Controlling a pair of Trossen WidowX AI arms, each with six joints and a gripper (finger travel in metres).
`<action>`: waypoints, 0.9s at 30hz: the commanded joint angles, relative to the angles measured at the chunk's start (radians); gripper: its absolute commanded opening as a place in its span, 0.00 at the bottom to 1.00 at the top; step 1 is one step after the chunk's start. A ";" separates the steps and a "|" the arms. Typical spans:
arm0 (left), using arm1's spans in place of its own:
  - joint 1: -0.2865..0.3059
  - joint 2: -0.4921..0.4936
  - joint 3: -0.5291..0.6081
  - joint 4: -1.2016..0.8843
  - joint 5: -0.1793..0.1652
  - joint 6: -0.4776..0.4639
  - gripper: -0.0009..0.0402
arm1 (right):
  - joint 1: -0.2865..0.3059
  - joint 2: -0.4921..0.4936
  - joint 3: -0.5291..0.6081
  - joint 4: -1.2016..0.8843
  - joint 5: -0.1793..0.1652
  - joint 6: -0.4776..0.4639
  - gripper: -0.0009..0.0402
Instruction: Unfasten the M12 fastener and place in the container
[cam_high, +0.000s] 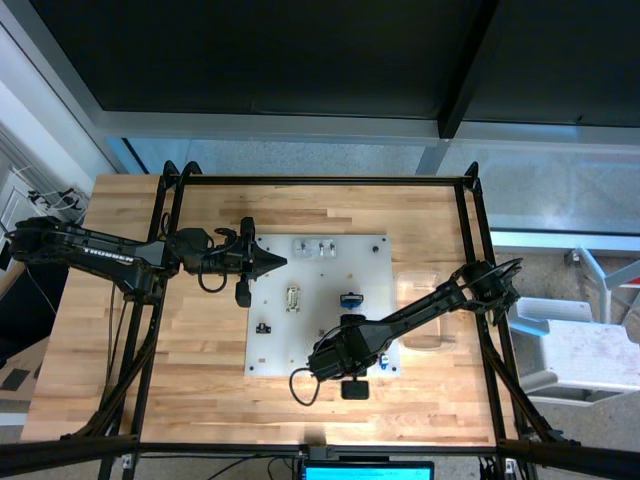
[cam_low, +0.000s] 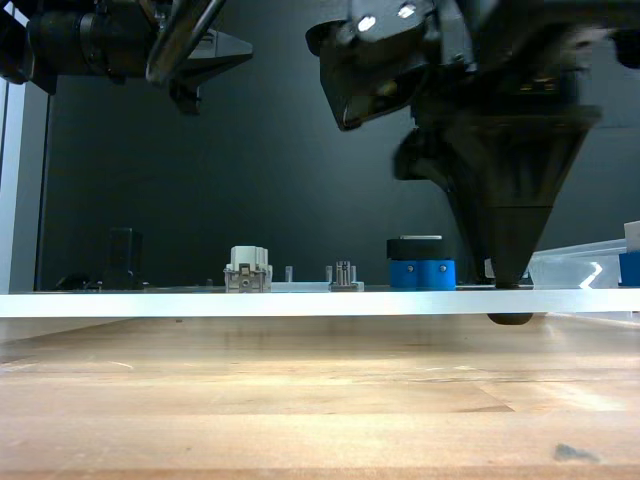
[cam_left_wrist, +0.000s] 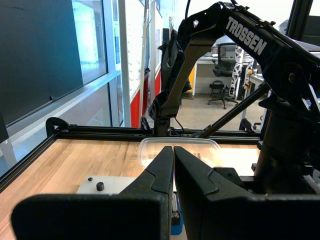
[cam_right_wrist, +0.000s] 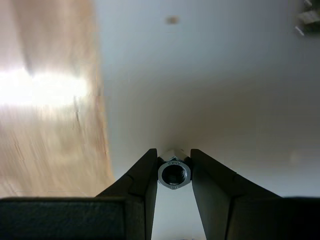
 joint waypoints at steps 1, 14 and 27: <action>0.000 0.000 0.000 0.000 0.000 0.000 0.02 | 0.000 -0.003 0.001 -0.006 0.002 -0.174 0.12; 0.000 0.000 0.000 0.000 0.000 0.000 0.02 | 0.000 -0.032 0.001 -0.006 0.002 -0.521 0.12; 0.000 0.000 0.000 0.000 0.000 0.000 0.02 | -0.004 -0.159 0.000 -0.070 0.002 -0.513 0.12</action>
